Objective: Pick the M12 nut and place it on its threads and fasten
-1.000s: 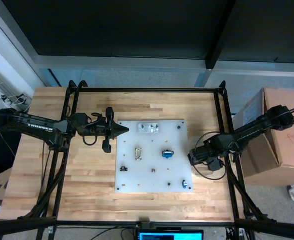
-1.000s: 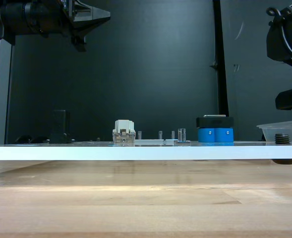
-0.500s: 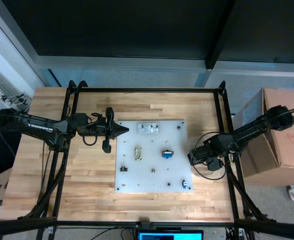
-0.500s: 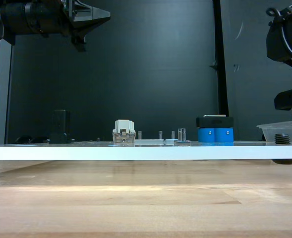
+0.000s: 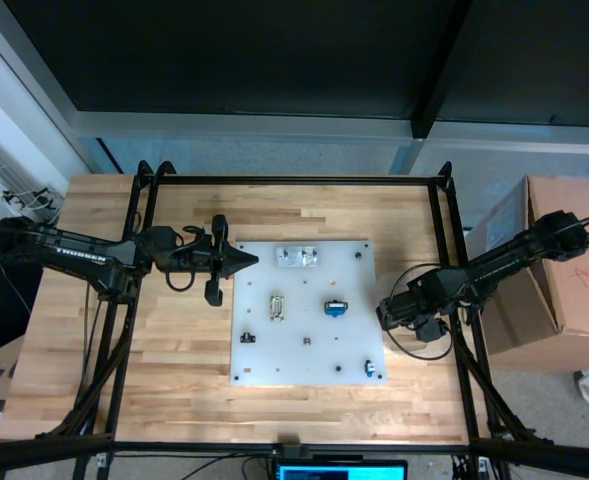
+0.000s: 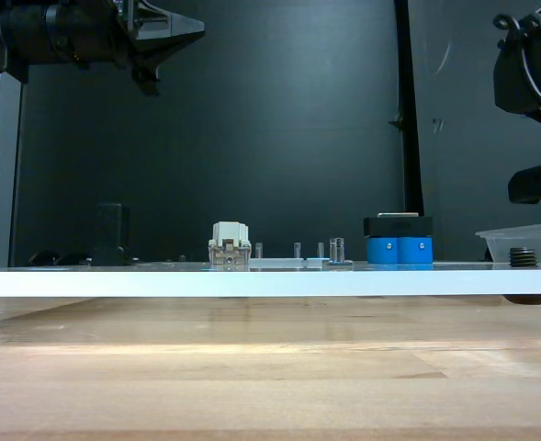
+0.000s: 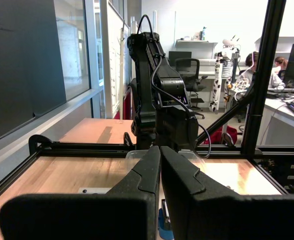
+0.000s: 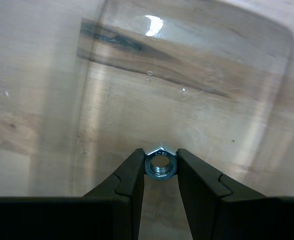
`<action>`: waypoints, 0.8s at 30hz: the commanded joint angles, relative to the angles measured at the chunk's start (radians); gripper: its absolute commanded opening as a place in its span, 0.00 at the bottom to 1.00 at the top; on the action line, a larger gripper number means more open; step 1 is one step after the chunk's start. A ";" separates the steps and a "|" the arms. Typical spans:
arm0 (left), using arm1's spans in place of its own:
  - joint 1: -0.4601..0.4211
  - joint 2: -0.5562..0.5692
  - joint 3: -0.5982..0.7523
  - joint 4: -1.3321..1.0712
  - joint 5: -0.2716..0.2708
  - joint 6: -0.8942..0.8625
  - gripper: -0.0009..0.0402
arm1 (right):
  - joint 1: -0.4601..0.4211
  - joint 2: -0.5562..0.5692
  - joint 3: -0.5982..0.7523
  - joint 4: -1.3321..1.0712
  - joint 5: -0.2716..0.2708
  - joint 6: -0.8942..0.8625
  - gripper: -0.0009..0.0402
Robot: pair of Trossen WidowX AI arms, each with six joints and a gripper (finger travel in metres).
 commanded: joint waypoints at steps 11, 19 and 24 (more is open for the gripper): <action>0.000 0.000 0.000 0.000 0.000 0.000 0.02 | 0.006 0.002 0.261 -0.281 -0.002 0.133 0.17; 0.000 0.000 0.000 0.000 0.000 0.000 0.02 | 0.031 0.139 0.423 -0.296 -0.029 0.130 0.16; 0.000 0.000 0.000 0.000 0.000 0.000 0.02 | 0.043 0.267 0.561 -0.294 -0.030 0.129 0.16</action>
